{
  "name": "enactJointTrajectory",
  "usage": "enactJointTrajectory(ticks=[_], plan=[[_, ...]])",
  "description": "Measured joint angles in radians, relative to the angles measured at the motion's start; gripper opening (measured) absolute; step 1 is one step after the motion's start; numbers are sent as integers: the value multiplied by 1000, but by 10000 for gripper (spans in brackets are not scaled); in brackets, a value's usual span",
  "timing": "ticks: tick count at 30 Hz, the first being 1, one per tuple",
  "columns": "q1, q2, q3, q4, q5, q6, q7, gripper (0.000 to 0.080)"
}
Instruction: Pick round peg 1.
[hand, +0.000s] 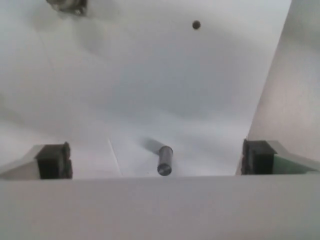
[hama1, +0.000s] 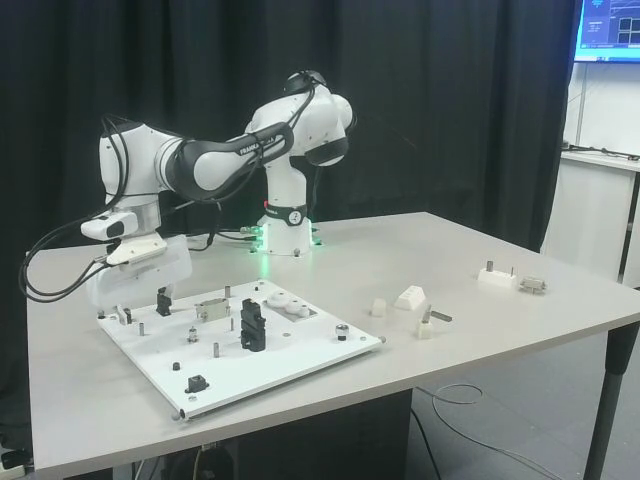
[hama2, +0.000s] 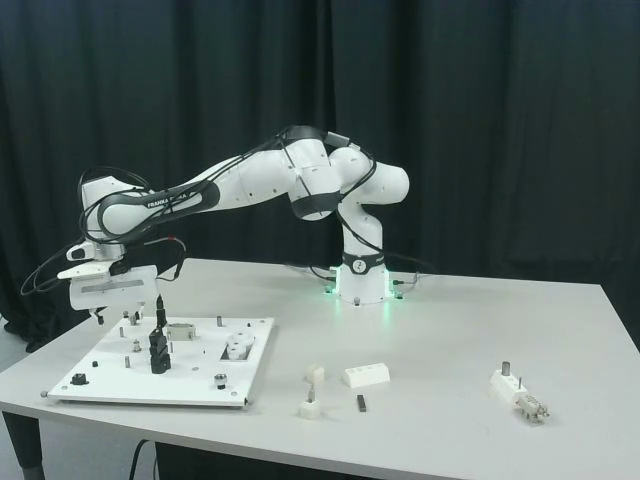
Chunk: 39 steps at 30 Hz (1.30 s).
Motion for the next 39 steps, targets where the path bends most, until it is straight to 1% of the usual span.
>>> enactJointTrajectory(ticks=[1, 2, 10, 11, 18, 25, 33, 39], plan=[[0, -3, 0, 1, -1, -2, 1, 644], [0, -5, 0, 1, -1, -3, 1, 769], [0, -24, 0, 12, -14, -17, 11, 769], [0, -26, -1, 16, -17, -19, 16, 793], [0, -42, -1, 35, -35, -32, 36, 800], [0, -51, -5, 67, -68, -47, 83, 800], [-1, -51, -18, 115, -89, -88, 136, 800], [-1, -51, -29, 145, -94, -124, 168, 800]])
